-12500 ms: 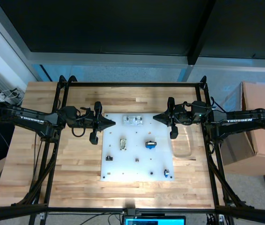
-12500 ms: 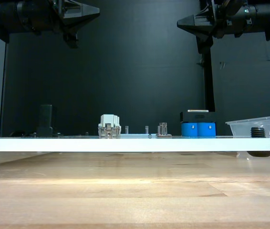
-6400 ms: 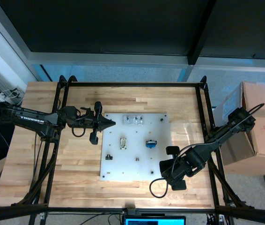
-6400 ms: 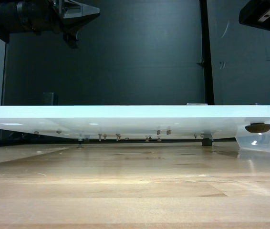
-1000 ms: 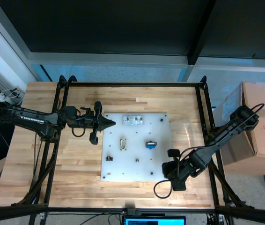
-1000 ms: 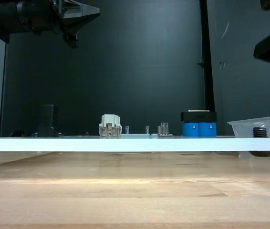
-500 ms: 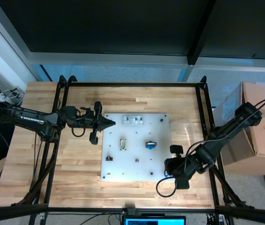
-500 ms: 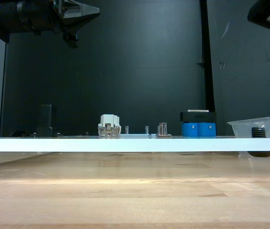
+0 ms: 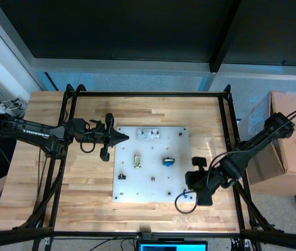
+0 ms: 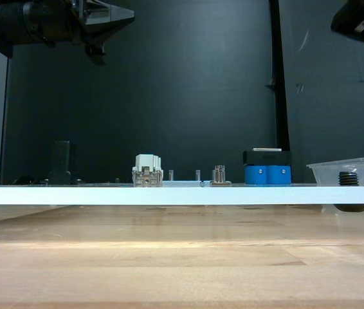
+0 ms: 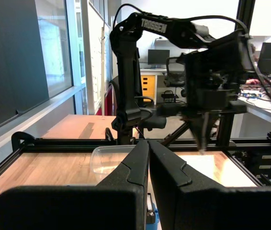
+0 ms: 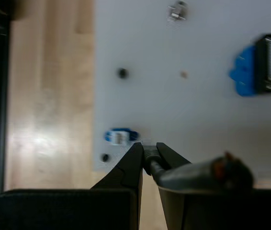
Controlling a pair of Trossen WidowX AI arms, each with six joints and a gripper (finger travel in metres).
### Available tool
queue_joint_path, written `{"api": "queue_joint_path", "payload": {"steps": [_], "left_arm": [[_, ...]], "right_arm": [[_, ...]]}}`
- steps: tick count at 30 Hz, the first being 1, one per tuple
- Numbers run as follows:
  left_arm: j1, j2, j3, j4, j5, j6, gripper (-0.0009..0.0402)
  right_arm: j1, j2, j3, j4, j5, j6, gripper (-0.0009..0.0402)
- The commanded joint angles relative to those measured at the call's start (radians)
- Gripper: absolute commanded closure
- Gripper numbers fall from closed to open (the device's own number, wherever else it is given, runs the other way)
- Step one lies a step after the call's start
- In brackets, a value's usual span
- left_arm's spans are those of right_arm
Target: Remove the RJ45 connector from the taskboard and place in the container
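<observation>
In the high view, the left claw [image 9: 125, 137] hangs over the far left edge of the board [image 9: 148, 189], well apart from the work. The right claw [image 9: 191, 184] is over the board's near right corner. The RJ45 connector [image 9: 186, 195] shows as a blue speck just beside that claw, on the near-edge side, sitting in its place on the board. The container [image 9: 212, 150] rests on the bench [image 9: 85, 183] just to the right of the board. The right arm is plainly the nearer one to the connector.

In the low view, both claws sit high above the board. The left one tapers to a single point and the right one is only partly in frame. I cannot pick out the connector from here.

In the left wrist view, my left claw is clenched on nothing and looks across at the right arm and the container.

In the right wrist view, I am looking straight down on the board. The connector is not in the claw. It lies close beside the claw's tip, near the board's corner. I judge its long axis runs from the near edge toward the far edge. I cannot tell whether this claw is released or clenched.

As I read it, the coming move turns on that small offset. It calls for a short shift toward the near edge, then a descent onto the connector.
</observation>
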Motion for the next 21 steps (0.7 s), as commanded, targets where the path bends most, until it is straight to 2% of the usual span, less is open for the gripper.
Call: {"api": "queue_joint_path", "payload": {"steps": [1, 21], "left_arm": [[0.000, 0.000, 0.000, 0.000, 0.000, 0.000, 0.0393], [0.000, 0.000, 0.000, 0.000, 0.000, 0.000, 0.0393]], "right_arm": [[-0.035, -0.046, -0.043, -0.013, 0.000, -0.013, 0.0393], [-0.277, -0.369, -0.362, -0.111, -0.008, -0.010, 0.0393]]}}
